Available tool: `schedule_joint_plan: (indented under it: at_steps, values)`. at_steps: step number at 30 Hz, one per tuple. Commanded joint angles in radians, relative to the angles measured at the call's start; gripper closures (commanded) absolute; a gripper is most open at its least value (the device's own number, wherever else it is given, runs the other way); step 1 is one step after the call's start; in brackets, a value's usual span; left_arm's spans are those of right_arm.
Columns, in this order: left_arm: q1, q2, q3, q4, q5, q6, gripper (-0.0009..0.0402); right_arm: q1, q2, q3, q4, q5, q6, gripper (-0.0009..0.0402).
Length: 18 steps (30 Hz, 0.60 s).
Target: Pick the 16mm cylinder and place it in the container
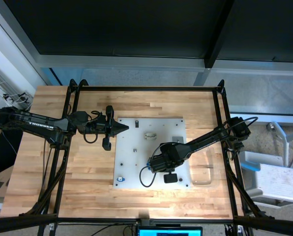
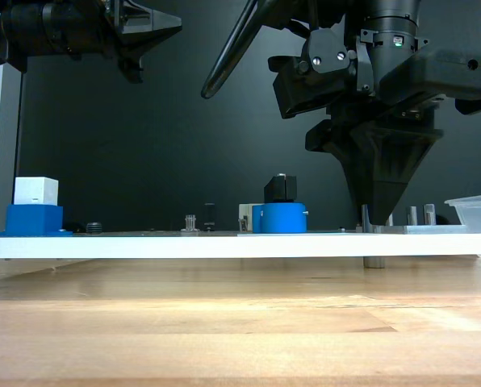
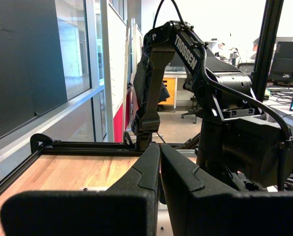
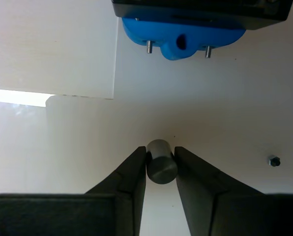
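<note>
Cylinder (image 4: pixel 161 161) in right claw (image 4: pixel 160 151) (left (image 3: pixel 160 147) aloft)

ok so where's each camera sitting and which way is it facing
high: above the near edge, looking down at the white board; both arms show, left gripper over the board's left edge.
low: table height, near edge, looking level; right gripper down at the board.
left wrist: along its shut jaws toward the right arm.
right wrist: down at the board, jaws gripping the 16mm cylinder.
high and low share the container.
</note>
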Motion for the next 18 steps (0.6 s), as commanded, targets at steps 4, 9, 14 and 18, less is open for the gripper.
schedule_joint_plan:
  at_steps: [4, 9, 14, 18]
  values:
    - [0.0, 0.0, 0.0, 0.0, 0.0, 0.0, 0.0393, 0.0, -0.005, 0.0, -0.001, 0.001, 0.0, 0.0365]
    - [0.0, 0.0, 0.0, 0.0, 0.0, 0.0, 0.0393, 0.0, -0.019, 0.005, -0.011, 0.001, -0.003, 0.0375]
    - [0.0, 0.0, 0.0, 0.0, 0.0, 0.0, 0.0393, 0.0, -0.032, 0.005, -0.016, 0.001, 0.0, 0.0374]
    - [0.0, 0.0, 0.0, 0.0, 0.0, 0.0, 0.0393, 0.0, -0.039, 0.005, -0.018, 0.0, 0.001, 0.0375]
